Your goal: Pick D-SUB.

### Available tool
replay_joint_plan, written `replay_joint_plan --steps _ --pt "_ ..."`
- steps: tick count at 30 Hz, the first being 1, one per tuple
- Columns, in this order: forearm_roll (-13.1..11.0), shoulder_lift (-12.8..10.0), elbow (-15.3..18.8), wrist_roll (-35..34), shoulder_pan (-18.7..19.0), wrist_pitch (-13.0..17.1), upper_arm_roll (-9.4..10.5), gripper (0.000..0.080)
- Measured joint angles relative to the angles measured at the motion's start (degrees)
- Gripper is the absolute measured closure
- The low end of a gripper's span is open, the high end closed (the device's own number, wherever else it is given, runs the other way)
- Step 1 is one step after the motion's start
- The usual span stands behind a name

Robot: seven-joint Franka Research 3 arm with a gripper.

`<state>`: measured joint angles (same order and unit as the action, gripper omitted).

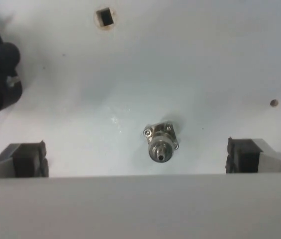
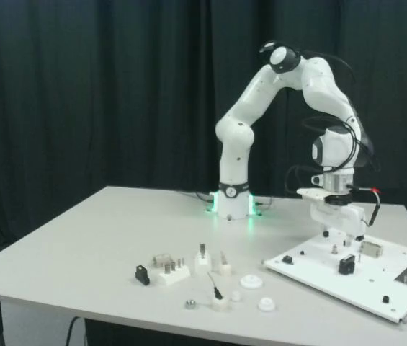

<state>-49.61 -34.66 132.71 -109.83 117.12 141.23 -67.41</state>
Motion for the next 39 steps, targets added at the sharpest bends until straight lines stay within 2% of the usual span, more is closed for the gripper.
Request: replay_joint_plan --steps 13,21,30,39 --pt "0.7 0.0 0.0 0.0 0.4 0.0 -0.55 0.0003" --pt "1.7 0.0 -0.1 0.5 0.6 0.0 -1.75 0.0003" --pt "4.8 0.0 -0.3 1.4 0.8 0.0 -4.67 0.0003" --pt "8.0 -0.3 -0.3 4.2 0.7 -1.5 -9.08 0.0003"
